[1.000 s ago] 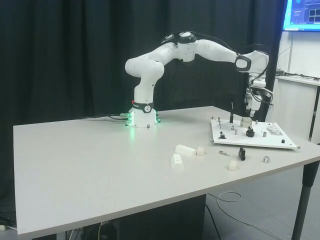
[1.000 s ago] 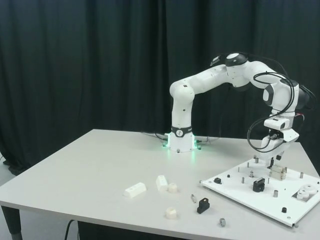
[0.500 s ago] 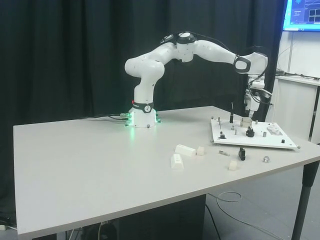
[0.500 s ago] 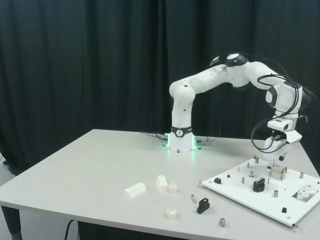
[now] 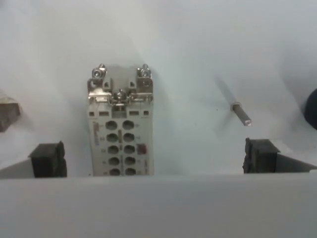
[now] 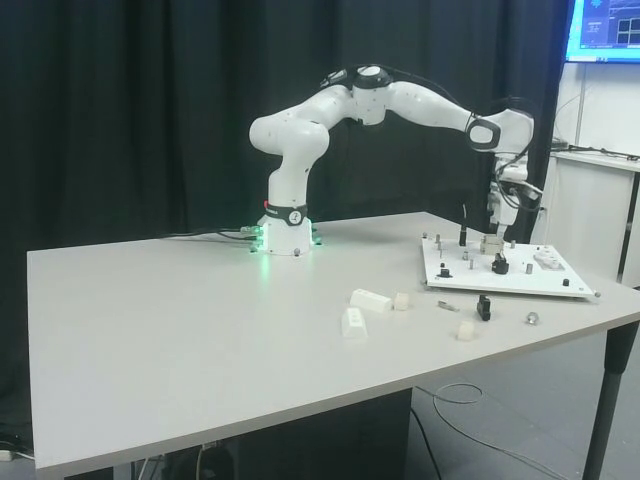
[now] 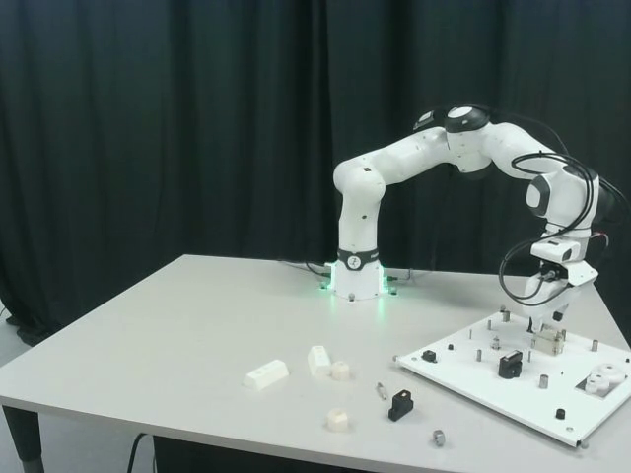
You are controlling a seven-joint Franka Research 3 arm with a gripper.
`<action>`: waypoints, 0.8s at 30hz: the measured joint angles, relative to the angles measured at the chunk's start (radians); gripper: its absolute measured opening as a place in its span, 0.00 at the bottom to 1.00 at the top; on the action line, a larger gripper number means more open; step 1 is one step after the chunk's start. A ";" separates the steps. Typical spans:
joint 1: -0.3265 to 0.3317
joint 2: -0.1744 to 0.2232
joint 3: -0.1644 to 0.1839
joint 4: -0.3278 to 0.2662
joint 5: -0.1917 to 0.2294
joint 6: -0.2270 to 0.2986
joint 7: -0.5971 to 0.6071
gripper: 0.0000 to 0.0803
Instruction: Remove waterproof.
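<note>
Waterproof connector (image 5: 120, 124), a grey-white rectangular block with two columns of round sockets and a metal clamp with screws at one end, lies straight below my gripper (image 5: 152, 157) on the white square board (image 7: 473, 379). In the wrist view my two black fingertips (image 5: 48, 159) stand wide apart, one on each side of the connector and clear of it, holding nothing. In the room views my gripper (image 7: 548, 313) hangs just above the connector (image 7: 548, 341), which sits towards the far side of the board.

Near the connector a thin metal pin (image 5: 240, 113) rises from the board. More short pins and small black pieces stand about the board, among them a black block (image 7: 510, 367) just in front of the connector and a white round part (image 7: 602, 379) near the board's outer edge.

My white arm (image 6: 400, 100) reaches from its base (image 6: 283, 232), which glows green at the foot, up and across to the board.

On the grey tabletop (image 6: 180, 320), well apart from the board, lie loose pieces: a white oblong block (image 7: 266, 374), a white short block (image 7: 318, 360), a small white round piece (image 7: 340, 371) just beside it, another white round piece (image 7: 338, 420) nearer the front edge, a black bracket (image 7: 399, 404), a small metal pin (image 7: 381, 391) and a small grey metal fitting (image 7: 438, 436). Black curtains (image 7: 148, 128) hang behind the tabletop.
</note>
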 joint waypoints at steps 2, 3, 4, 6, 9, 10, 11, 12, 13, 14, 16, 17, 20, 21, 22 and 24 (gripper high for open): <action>0.000 0.000 0.003 0.000 0.000 0.002 0.000 1.00; 0.000 0.000 0.004 0.000 0.000 0.003 0.000 1.00; 0.000 0.000 0.006 0.000 0.000 0.004 0.000 1.00; 0.001 0.000 0.010 -0.001 0.000 0.006 0.000 1.00; 0.001 0.000 0.014 -0.001 0.001 0.008 0.000 1.00; 0.002 0.000 0.016 -0.001 0.002 0.009 0.000 1.00; 0.002 0.000 0.017 -0.001 0.003 0.009 0.000 1.00; 0.002 0.000 0.018 -0.001 0.004 0.009 0.000 1.00; 0.002 0.000 0.020 -0.001 0.004 0.010 0.000 1.00; 0.003 0.000 0.021 -0.001 0.005 0.010 0.000 1.00; 0.004 0.000 0.024 -0.001 0.005 0.011 0.000 1.00; 0.004 0.000 0.025 -0.001 0.006 0.012 0.000 1.00; 0.006 0.000 0.029 -0.002 0.008 0.014 0.000 1.00; 0.006 0.000 0.030 -0.002 0.008 0.015 0.000 1.00; 0.006 0.000 0.032 -0.002 0.009 0.017 0.000 1.00; 0.006 0.000 0.036 -0.002 0.010 0.022 0.000 1.00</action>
